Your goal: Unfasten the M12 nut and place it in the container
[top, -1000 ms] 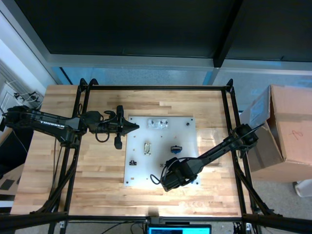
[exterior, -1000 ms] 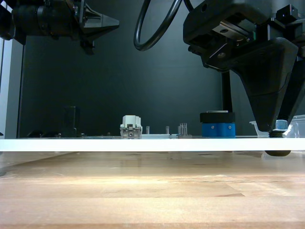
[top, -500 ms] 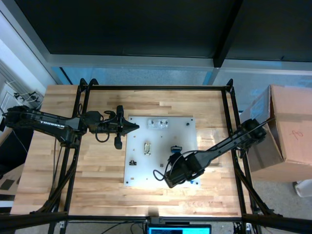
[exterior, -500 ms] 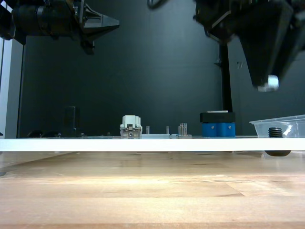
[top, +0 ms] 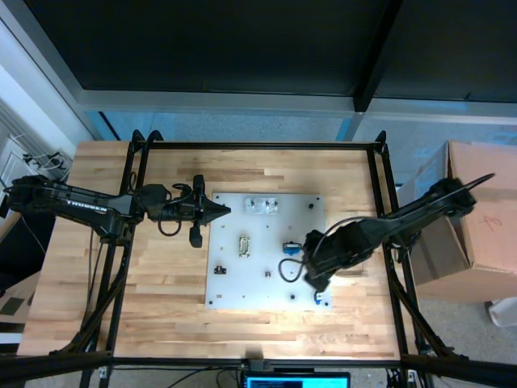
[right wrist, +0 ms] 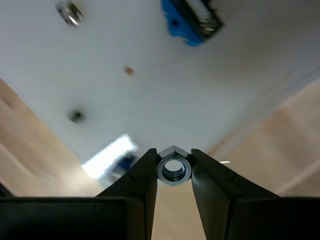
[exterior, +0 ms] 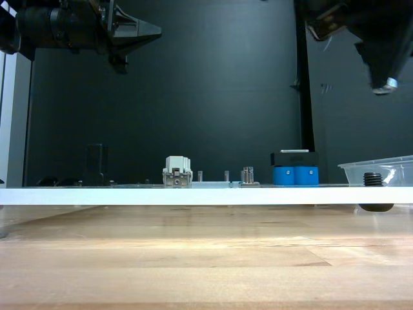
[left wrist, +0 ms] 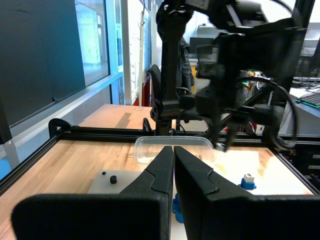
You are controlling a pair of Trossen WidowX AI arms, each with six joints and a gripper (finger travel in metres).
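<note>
My right gripper (right wrist: 174,171) is shut on the small silver nut (right wrist: 174,170), whose threaded bore faces the camera. In the low view the nut (exterior: 387,84) hangs high in the right gripper (exterior: 386,87), well above the clear tray (exterior: 381,169). The black stud (exterior: 372,179) stands bare with its ribs showing, in front of the tray. In the high view the right gripper (top: 317,283) is over the board's near right part, a little right of the stud (top: 292,296). My left gripper (top: 222,210) hovers shut at the board's left edge, holding nothing.
The white board (top: 234,287) carries a blue connector block (top: 291,246), a grey-white connector (top: 244,245) and a silver post (exterior: 248,174). The left wrist view shows the clear tray (left wrist: 150,150) beyond the left fingertips. A cardboard box (top: 477,226) stands off the table's right side.
The right gripper lifted off the stud with the nut in it, then rose and moved right. The stud now stands bare. The left arm has not moved.
</note>
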